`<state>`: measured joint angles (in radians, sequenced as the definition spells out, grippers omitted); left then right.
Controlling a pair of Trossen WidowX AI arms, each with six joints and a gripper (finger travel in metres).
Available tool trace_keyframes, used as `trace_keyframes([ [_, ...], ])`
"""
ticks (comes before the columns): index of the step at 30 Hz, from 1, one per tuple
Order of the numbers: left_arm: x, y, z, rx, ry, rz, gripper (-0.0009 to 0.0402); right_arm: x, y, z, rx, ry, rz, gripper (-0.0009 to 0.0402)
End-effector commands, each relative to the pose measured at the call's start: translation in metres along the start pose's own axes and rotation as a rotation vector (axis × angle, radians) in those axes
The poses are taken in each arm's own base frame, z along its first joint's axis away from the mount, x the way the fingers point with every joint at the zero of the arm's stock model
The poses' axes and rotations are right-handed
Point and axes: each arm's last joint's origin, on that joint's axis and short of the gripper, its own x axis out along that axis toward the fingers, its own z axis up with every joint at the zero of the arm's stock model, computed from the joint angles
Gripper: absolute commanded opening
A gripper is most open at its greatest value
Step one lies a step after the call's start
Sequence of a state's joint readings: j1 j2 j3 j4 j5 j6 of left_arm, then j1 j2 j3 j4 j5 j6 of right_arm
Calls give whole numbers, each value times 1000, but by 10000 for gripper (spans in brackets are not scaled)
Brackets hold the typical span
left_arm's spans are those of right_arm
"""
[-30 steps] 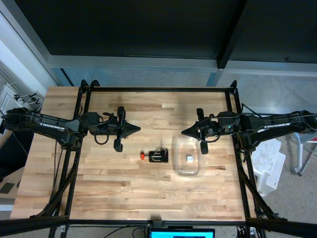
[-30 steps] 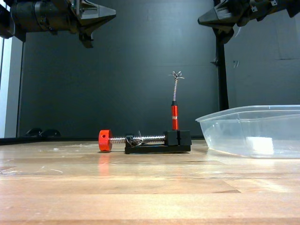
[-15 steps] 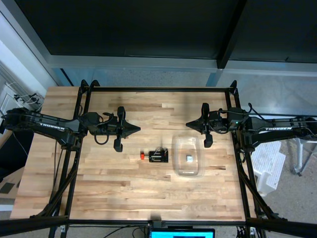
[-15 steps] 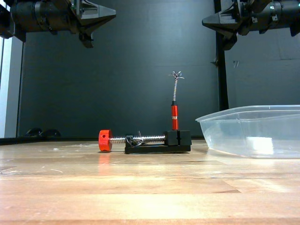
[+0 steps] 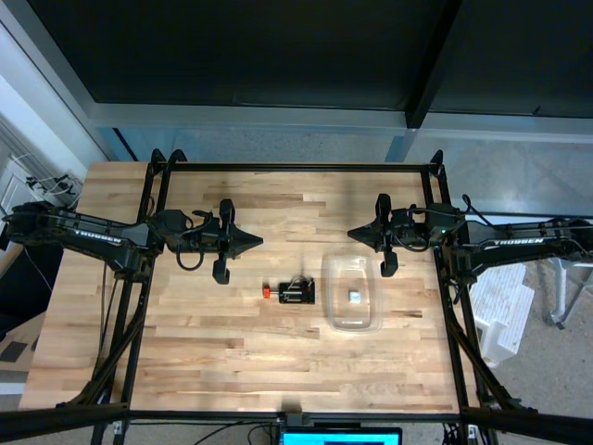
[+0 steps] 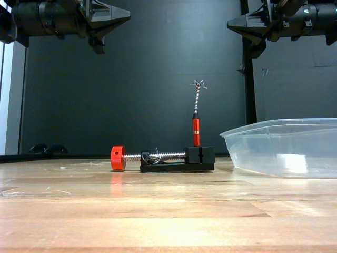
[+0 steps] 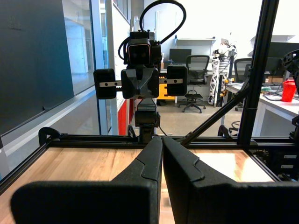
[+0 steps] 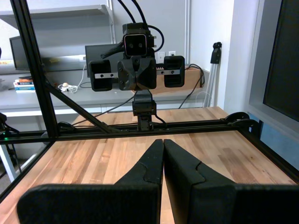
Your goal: Pick the RCA connector and install on taskboard
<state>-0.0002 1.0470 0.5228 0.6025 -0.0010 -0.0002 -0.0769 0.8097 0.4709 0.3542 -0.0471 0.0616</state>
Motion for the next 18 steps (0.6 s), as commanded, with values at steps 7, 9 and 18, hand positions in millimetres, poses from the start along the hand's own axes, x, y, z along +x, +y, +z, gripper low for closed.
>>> trace_keyframes([
  [7,0,0,0,0,0,0,0,1,-1,1,0,3,-32,0],
  [9,0,0,0,0,0,0,0,1,-1,1,0,3,-28,0],
  [18,0,0,0,0,0,0,0,1,2,1,1,3,-5,0],
])
